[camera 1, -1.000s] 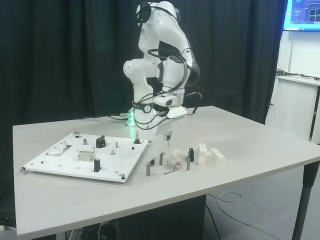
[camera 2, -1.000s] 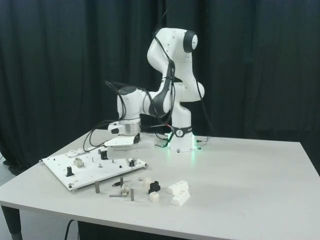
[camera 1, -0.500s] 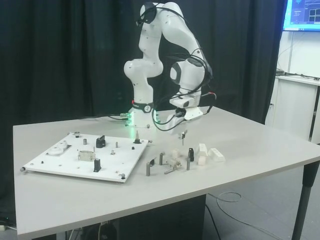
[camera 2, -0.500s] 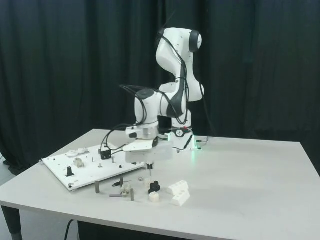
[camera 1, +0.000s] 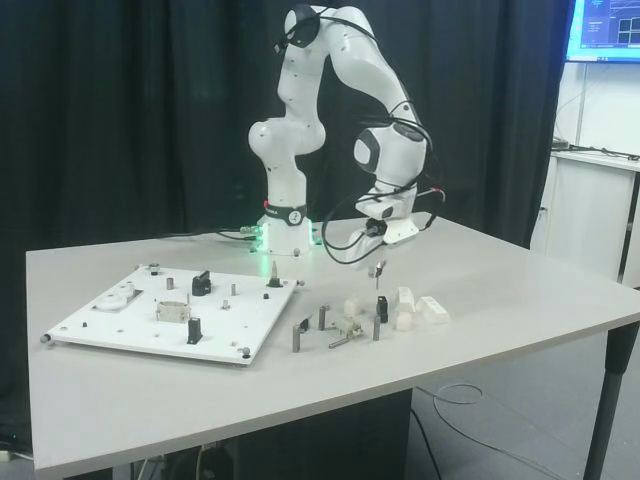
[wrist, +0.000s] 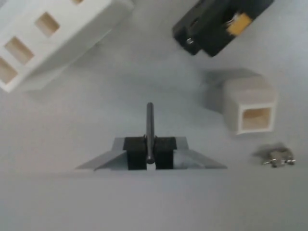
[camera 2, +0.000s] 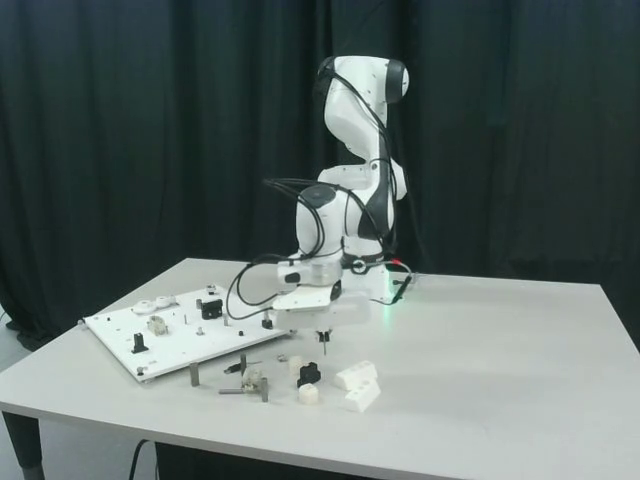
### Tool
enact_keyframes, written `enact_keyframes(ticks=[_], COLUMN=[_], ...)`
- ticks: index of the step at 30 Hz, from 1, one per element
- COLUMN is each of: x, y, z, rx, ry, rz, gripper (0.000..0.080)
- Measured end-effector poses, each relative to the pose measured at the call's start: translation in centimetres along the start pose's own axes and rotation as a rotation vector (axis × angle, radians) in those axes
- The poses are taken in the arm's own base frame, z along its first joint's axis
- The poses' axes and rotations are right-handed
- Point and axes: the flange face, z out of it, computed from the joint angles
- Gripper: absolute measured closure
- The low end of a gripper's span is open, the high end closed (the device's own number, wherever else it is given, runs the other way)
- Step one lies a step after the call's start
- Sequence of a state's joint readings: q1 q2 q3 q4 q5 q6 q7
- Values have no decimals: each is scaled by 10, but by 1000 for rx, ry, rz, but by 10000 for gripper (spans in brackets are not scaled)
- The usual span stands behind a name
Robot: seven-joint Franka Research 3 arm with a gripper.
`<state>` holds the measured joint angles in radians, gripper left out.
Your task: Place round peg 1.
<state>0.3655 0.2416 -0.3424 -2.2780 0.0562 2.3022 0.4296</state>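
Wrist view: black fingers (wrist: 149, 153) clamped on thin grey metal round peg (wrist: 149, 126), held above grey desk (wrist: 96, 110) between white slotted block (wrist: 45, 36), black connector part (wrist: 219, 21) and white square socket cube (wrist: 250, 109). First room view: white arm (camera 1: 385, 140) holds the peg (camera 1: 379, 272) upright over the loose parts, well apart from white assembly board (camera 1: 170, 312). Second room view: same, peg (camera 2: 324, 343) just above black part (camera 2: 308, 374).

The thin peg (wrist: 149, 132) looks like dull metal, smooth along its length. The black finger pads (wrist: 136, 153) look like matt rubber or plastic. The white blocks (wrist: 53, 36) are smooth matt plastic. The grey table (wrist: 120, 82) is matt and even.
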Motion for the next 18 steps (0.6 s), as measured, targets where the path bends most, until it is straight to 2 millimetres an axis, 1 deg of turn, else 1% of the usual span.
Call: enact_keyframes(ticks=[9, 16, 17, 18], x=[-15, -23, -24, -24], y=[-9, -14, -14, -15], z=[8, 11, 11, 11], rx=[-12, -12, -12, -13], ry=[-16, -18, -18, -17], rz=[-2, 14, 14, 14], gripper=[768, 768, 599, 599])
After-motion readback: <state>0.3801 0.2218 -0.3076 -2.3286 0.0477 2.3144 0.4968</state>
